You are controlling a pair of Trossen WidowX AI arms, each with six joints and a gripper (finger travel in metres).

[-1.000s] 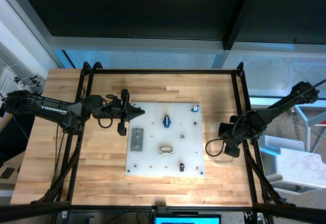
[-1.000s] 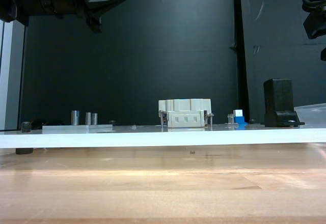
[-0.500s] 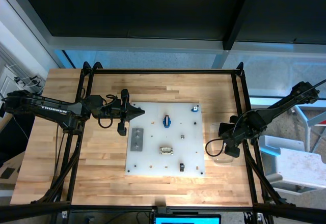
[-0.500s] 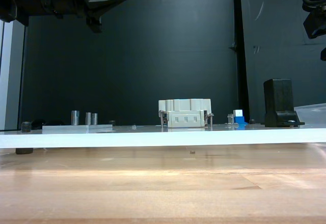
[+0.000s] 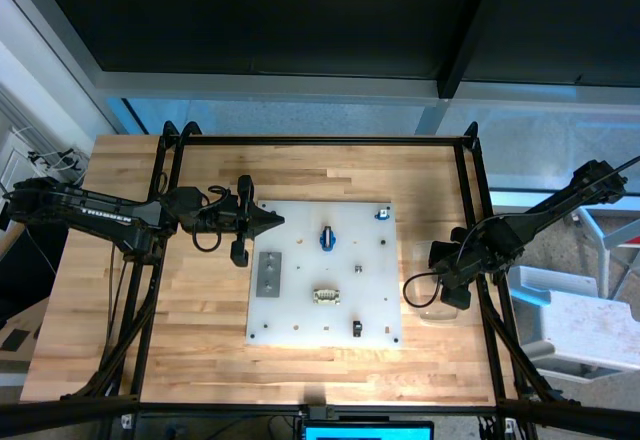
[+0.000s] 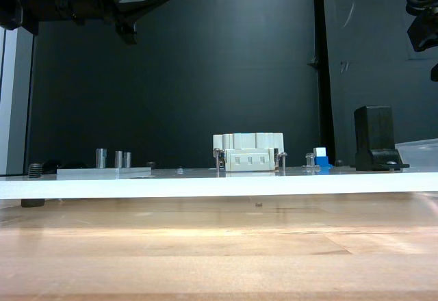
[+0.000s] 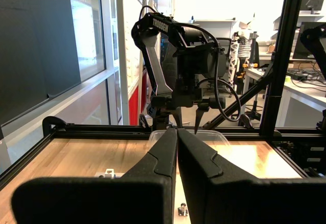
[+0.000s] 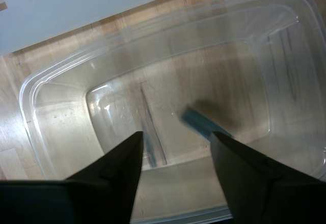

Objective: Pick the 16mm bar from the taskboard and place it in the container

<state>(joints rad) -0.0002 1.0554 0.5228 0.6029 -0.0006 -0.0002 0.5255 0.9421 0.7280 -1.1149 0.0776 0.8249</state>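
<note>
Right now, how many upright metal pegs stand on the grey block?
3 pegs: one apart at the left, two close together, all on the grey block; others may hide behind. Left gripper, shut, hovers above the taskboard's far-left corner; right gripper, open, over the container.

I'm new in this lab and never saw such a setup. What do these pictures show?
Two robot arms, left and right, share a wooden table. One picture looks down from above, one looks level along the table, and one comes from each arm's wrist. The left pincer, shut and empty, hovers high by the far left corner of the taskboard. The right pincer, open and empty, hangs over the clear container. On the taskboard, metal pegs stand in a grey block.
</note>
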